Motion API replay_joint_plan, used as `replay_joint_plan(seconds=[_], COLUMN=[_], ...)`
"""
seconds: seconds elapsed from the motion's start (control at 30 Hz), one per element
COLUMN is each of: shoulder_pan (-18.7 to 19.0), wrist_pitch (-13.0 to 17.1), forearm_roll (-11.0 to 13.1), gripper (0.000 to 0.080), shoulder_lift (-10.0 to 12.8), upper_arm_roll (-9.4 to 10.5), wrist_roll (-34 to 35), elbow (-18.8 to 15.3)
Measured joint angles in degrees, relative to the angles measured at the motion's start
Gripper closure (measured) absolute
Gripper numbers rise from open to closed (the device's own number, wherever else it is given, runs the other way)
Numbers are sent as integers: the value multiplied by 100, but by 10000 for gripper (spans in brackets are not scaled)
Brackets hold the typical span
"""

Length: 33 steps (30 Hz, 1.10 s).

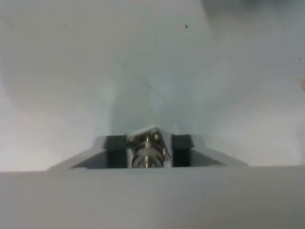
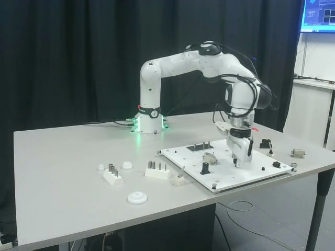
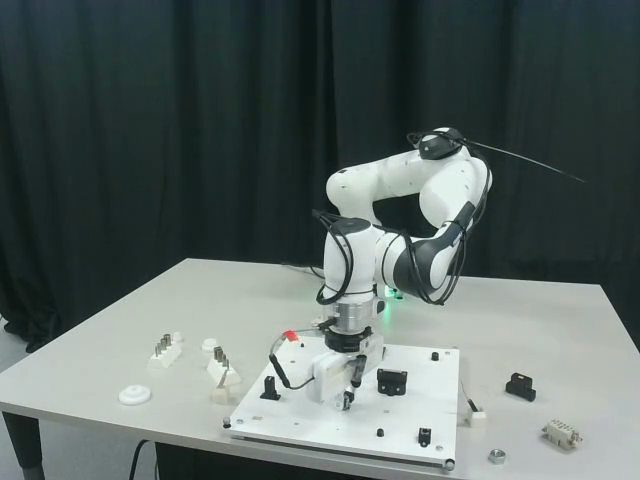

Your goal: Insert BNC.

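Note:
In the wrist view a metal BNC connector (image 1: 150,150) with a square flange sits between the two black finger pads (image 1: 116,150) of my gripper (image 1: 148,153), which is shut on it. Beneath it lies a plain white surface. From the room cameras the gripper (image 2: 238,157) (image 3: 345,395) points down, just above the white assembly board (image 2: 246,175) (image 3: 330,425), near the board's middle. The connector is too small to make out in either room view.
On the board stand a black fixture (image 2: 205,167) (image 3: 392,380) and small black posts. White part holders (image 2: 112,175) (image 3: 222,372), a white disc (image 2: 137,197), a black part (image 3: 518,385) and a grey connector (image 3: 560,432) lie on the grey table.

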Motion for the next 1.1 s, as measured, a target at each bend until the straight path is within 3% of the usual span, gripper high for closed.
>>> replay_joint_plan(seconds=[0.2,0.23,0.37,0.4,1.1], shoulder_pan=[-16,-19,-25,-25,-23], wrist_pitch=[0,0,0,0,-222], forearm_roll=[0,-2,-21,-27,-54], gripper=[681,217,217,49,5], shoulder_lift=[3,3,3,3,-11], upper_arm_roll=[-12,-19,-65,-82,-367], wrist_roll=[-20,-31,-81,-97,-283], elbow=[-12,-12,-12,-12,1])
